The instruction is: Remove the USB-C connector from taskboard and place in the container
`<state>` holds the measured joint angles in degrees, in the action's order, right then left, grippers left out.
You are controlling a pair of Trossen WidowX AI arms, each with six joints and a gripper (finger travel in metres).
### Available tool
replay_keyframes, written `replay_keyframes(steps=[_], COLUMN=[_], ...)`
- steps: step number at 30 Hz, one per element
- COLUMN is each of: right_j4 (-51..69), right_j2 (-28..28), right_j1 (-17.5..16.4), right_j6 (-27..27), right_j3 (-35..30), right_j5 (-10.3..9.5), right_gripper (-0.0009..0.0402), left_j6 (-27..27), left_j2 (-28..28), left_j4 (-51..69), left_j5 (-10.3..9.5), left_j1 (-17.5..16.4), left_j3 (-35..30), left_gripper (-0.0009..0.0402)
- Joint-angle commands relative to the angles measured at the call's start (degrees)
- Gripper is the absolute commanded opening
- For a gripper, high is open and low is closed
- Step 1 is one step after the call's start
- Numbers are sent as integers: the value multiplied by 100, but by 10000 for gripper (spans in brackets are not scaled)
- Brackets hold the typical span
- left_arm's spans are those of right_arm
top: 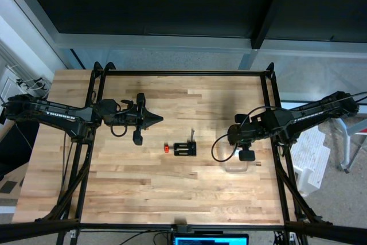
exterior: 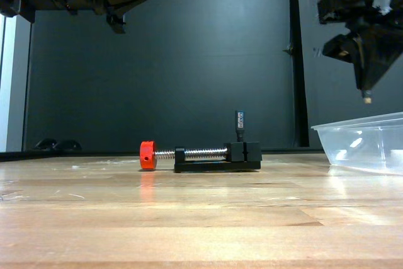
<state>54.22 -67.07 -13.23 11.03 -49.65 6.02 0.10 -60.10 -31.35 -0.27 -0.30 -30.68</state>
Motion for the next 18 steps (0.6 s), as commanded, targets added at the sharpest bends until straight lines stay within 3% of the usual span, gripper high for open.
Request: replay_keyframes(steps=[1,10,18], right_j4=[0,-87,-90], right_j2=[79,107,107], right_j1=[-15,-55,-72], right_j6=[109,227,275], right_j3=[216,570,560], right_j5=[-2,2,44], right_gripper=[0,7,62], left_j6=[2,2,2], left_j2=[-2,-2,-2], left_j4=[0,-2,-2], left_j5=[0,2,2], left_j1=[0,-2,0], left_j3=[-2,-2,-2], left_gripper=[0,0,0])
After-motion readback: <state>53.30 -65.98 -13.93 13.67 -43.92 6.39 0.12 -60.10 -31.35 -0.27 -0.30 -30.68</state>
